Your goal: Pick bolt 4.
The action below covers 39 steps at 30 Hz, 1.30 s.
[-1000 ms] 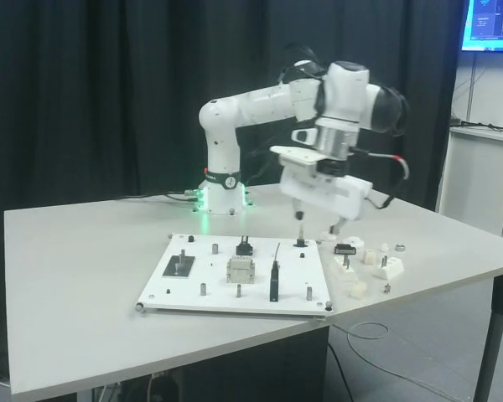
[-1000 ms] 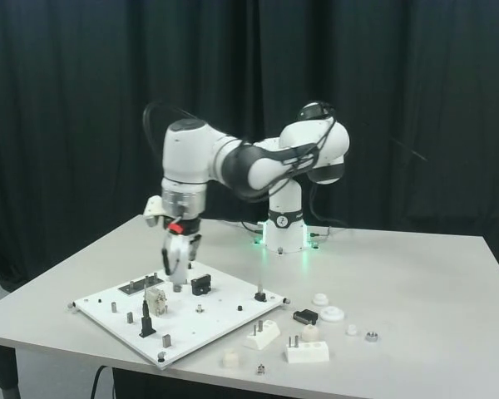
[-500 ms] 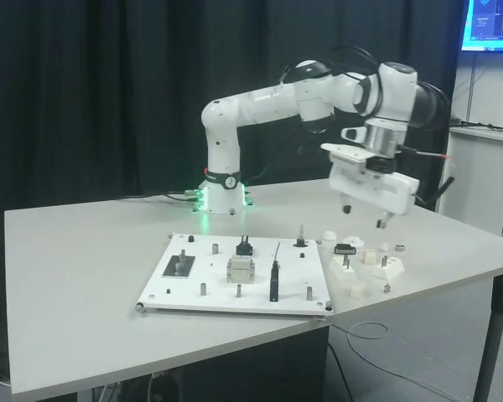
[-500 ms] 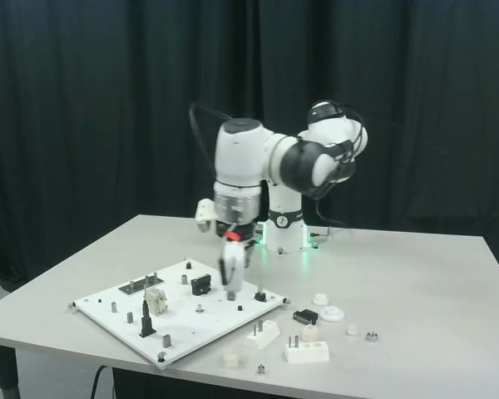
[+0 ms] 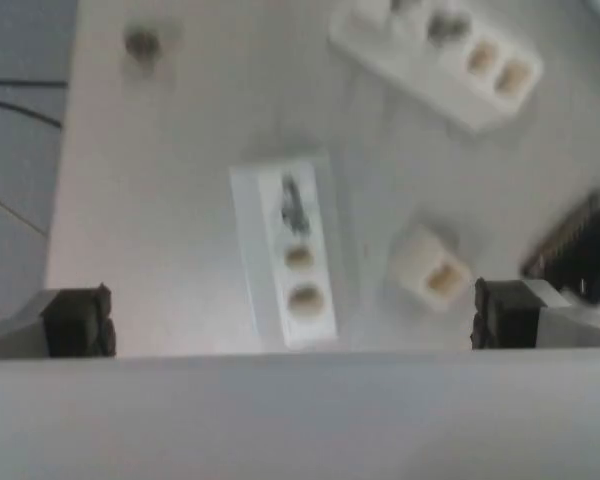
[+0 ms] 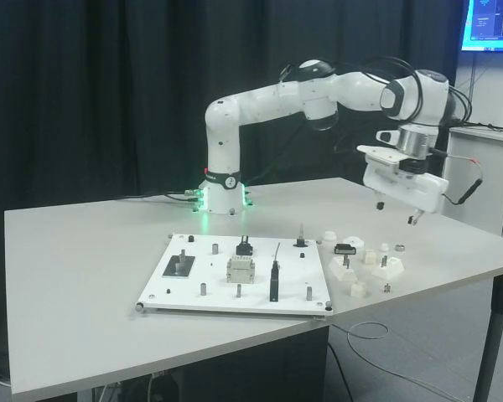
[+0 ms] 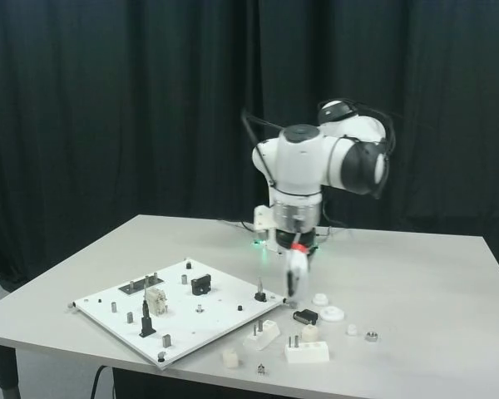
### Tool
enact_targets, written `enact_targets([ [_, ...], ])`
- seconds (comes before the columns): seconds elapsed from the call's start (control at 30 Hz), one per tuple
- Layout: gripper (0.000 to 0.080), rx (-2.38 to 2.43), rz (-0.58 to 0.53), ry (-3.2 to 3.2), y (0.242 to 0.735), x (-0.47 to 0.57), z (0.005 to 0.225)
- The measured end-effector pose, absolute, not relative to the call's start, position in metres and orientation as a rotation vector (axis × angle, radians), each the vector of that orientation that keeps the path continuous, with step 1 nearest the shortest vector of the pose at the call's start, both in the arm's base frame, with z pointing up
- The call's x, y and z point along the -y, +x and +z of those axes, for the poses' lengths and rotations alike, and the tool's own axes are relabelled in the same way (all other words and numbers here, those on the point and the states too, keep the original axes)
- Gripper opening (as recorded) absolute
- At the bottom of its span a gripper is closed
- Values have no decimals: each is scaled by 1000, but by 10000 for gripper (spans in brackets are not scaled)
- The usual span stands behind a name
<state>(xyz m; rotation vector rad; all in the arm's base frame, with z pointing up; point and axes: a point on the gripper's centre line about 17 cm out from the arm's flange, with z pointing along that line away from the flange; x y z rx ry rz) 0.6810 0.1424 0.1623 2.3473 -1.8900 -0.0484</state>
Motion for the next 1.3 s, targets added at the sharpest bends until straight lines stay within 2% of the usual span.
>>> enact_targets([
  [0.3,800,1868,-52,2298,656,-185,153],
  [0.7,800,1866,-84,2234,621,-212,126],
  [1.3,800,1928,-27,2250,605,-236,97],
])
